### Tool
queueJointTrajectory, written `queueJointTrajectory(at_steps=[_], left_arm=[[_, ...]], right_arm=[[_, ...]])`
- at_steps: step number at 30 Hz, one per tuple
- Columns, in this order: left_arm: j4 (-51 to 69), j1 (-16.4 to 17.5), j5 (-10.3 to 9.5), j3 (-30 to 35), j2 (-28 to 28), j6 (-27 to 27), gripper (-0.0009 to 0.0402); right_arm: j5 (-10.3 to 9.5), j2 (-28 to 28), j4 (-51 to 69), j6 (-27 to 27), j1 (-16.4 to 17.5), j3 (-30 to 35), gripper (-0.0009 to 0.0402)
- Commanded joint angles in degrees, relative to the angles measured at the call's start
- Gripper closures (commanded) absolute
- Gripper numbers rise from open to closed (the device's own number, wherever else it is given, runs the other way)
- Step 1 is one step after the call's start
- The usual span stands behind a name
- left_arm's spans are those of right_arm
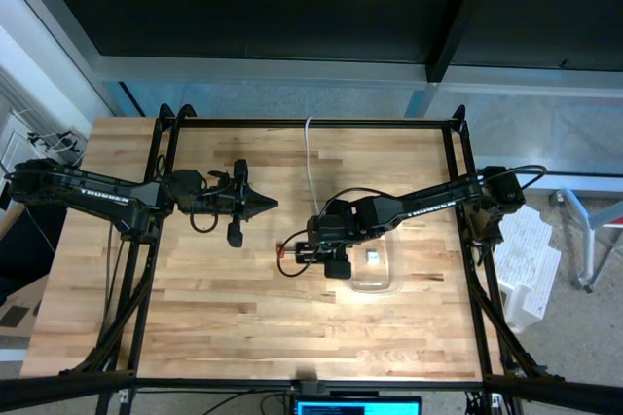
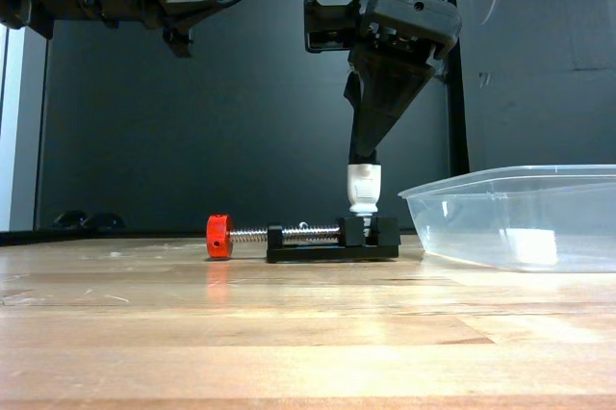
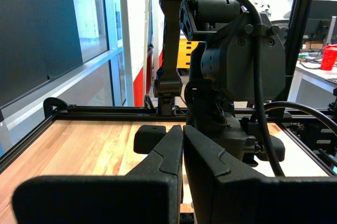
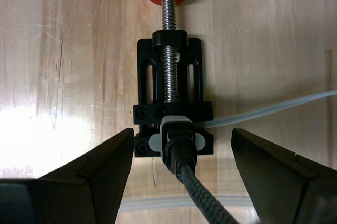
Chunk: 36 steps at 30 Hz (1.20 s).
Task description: Remove the power plug from the receptacle and place in the container
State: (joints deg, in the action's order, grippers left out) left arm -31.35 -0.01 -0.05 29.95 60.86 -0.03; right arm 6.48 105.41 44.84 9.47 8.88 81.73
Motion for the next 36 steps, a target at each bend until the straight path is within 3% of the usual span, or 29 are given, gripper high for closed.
queueJointTrajectory(at_steps=[1, 15, 20, 28, 36], left_arm=[[0.0, 0.0, 0.02, 0.0, 0.0, 0.0, 0.0393], [0.0, 0.0, 0.02, 0.0, 0.0, 0.0, 0.0393], [0.0, 0.0, 0.02, 0.0, 0.0, 0.0, 0.0393], [0.0, 0.0, 0.02, 0.0, 0.0, 0.0, 0.0393], [0.0, 0.0, 0.02, 0.0, 0.0, 0.0, 0.0393]], right_arm=[[0.0, 0.2, -0.2, 0.0, 0.0, -0.1, 0.015], [0.04, 0.1, -0.4, -1.0, 0.0, -0.1, 0.0258], [2.78, 0.1, -0.5, -1.0, 0.0, -0.1, 0.031], [2.49, 0.1, -0.4, -1.0, 0.0, -0.1, 0.0389], [2.45, 0.1, -0.4, -1.0, -0.1, -0.1, 0.0394]])
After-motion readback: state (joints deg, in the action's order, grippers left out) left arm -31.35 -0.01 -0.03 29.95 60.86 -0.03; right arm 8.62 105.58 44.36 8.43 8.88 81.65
